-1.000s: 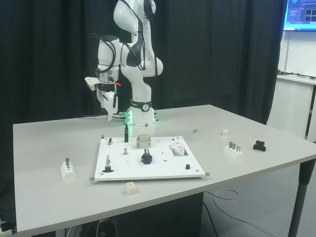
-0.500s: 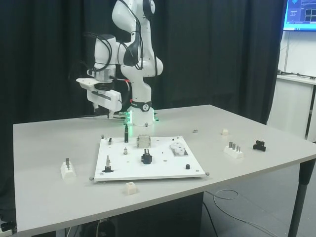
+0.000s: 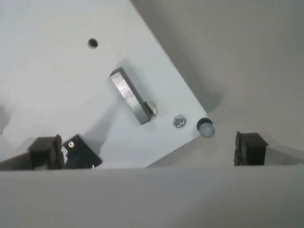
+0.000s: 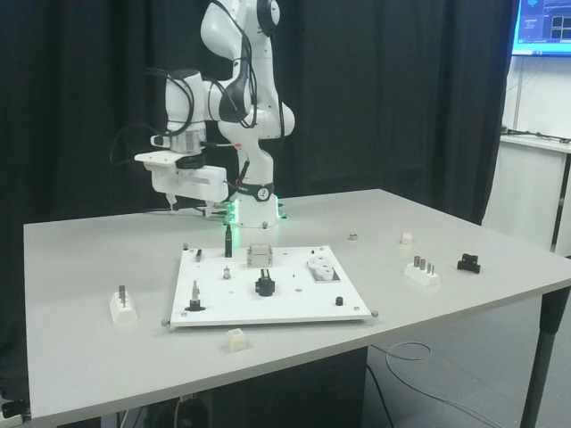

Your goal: Pick square peg 4.

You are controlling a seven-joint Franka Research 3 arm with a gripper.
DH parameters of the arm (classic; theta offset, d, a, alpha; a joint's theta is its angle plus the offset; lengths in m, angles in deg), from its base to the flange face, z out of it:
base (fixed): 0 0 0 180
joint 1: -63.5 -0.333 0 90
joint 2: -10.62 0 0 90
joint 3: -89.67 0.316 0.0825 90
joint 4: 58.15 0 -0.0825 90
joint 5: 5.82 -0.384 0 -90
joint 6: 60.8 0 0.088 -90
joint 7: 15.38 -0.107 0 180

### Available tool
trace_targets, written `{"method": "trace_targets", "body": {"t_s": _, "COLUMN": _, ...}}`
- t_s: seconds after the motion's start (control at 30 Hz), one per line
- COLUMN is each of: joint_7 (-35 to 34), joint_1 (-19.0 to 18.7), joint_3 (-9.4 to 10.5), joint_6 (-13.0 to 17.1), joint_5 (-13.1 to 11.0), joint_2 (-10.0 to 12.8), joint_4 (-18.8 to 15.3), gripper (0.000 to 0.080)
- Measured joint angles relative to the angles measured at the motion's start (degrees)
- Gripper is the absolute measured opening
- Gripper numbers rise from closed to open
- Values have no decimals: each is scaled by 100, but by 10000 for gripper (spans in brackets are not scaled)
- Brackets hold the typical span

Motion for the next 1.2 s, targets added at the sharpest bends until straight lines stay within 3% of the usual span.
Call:
{"method": "trace_targets", "body": {"t_s": 0.23, "joint_7": 976, "joint_1": 0, "joint_3": -48, "joint_6": 136, "joint_5": -451, "joint_2": 195, "joint_4": -42, "gripper": 800}}
{"method": "trace_targets", "body": {"t_s": 0.63, "joint_7": 1832, "joint_1": -103, "joint_3": 42, "joint_6": 511, "joint_5": -1132, "joint_2": 889, "joint_4": -38, "gripper": 800}}
{"method": "trace_targets", "body": {"t_s": 0.93, "joint_7": 2007, "joint_1": -121, "joint_3": 262, "joint_6": 676, "joint_5": -1358, "joint_2": 1397, "joint_4": -39, "gripper": 800}}
{"method": "trace_targets", "body": {"t_s": 1.2, "joint_7": 2249, "joint_1": -121, "joint_3": 328, "joint_6": 858, "joint_5": -1539, "joint_2": 1794, "joint_4": -47, "gripper": 800}}
